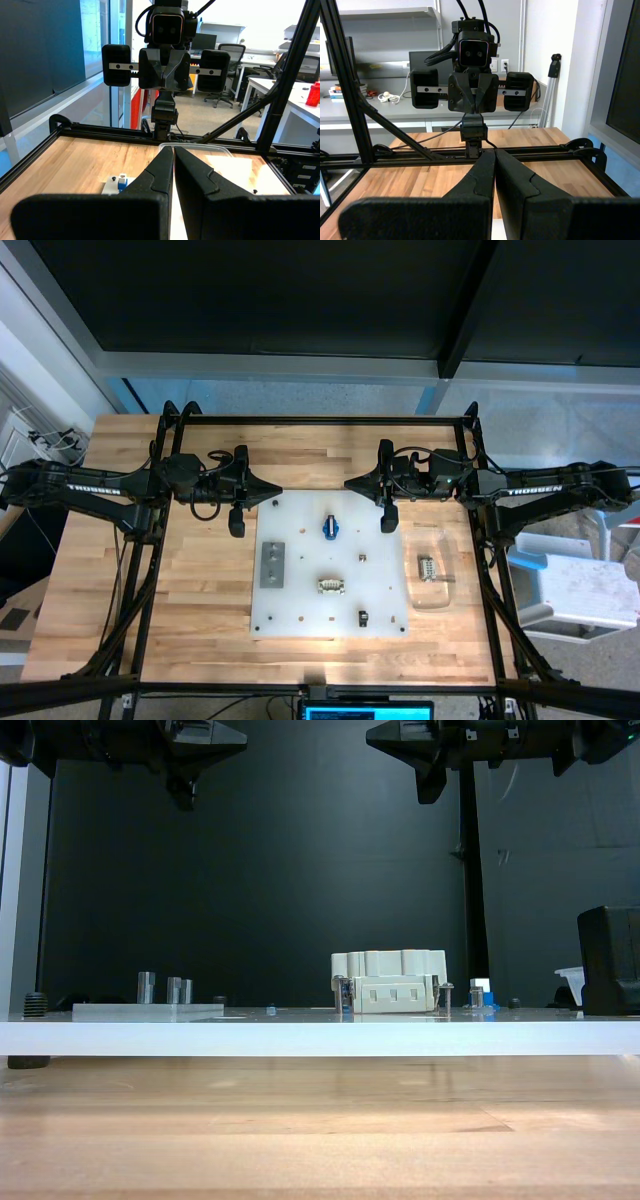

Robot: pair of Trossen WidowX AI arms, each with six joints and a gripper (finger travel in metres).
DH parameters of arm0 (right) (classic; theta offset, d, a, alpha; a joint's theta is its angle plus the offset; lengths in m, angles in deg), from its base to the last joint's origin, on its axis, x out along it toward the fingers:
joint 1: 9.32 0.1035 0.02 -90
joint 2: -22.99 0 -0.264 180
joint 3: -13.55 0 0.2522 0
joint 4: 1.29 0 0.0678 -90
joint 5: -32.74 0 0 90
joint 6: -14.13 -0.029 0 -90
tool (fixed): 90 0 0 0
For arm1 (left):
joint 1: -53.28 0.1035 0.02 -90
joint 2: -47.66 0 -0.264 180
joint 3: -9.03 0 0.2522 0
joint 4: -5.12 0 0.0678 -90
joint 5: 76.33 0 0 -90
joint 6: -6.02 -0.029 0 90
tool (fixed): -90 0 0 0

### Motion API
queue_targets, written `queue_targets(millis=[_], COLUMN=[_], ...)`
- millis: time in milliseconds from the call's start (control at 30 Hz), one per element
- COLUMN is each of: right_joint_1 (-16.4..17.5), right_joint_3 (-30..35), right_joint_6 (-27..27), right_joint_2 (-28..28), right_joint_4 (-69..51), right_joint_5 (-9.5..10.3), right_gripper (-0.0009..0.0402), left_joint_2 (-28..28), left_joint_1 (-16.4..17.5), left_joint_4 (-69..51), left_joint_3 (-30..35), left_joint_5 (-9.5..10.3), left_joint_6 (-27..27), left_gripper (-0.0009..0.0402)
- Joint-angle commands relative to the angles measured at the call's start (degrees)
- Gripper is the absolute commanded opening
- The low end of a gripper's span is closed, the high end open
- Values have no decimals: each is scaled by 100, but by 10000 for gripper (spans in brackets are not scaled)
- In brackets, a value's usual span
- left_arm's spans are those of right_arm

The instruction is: Pick the HAN10E connector and install in the HAN10E hub

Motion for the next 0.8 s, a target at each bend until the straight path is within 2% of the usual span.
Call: queue_targets(millis=[33,367,500,567,633,767,800], right_joint_1=[2,4,4,4,7,15,17], right_joint_3=[2,0,2,7,101,625,793], right_joint_6=[0,-26,-299,-197,0,306,404], right_joint_2=[2,2,2,-15,-52,-83,-83], right_joint_4=[-2,-15,-17,-50,-396,-2026,-2516], right_joint_5=[-50,-48,-44,92,297,328,398], right_gripper=[0,0,0,0,0,0,0], left_joint_2=[0,0,0,0,0,0,0], left_joint_1=[11,11,11,11,9,11,9], left_joint_4=[-4,-4,-4,-4,-4,-4,-4], left_joint_3=[2,2,2,2,2,2,2], left_joint_5=[254,254,254,254,254,254,254], left_joint_6=[-4,-4,-4,-4,-4,-4,-4], left_gripper=[0,0,1,0,1,0,1])
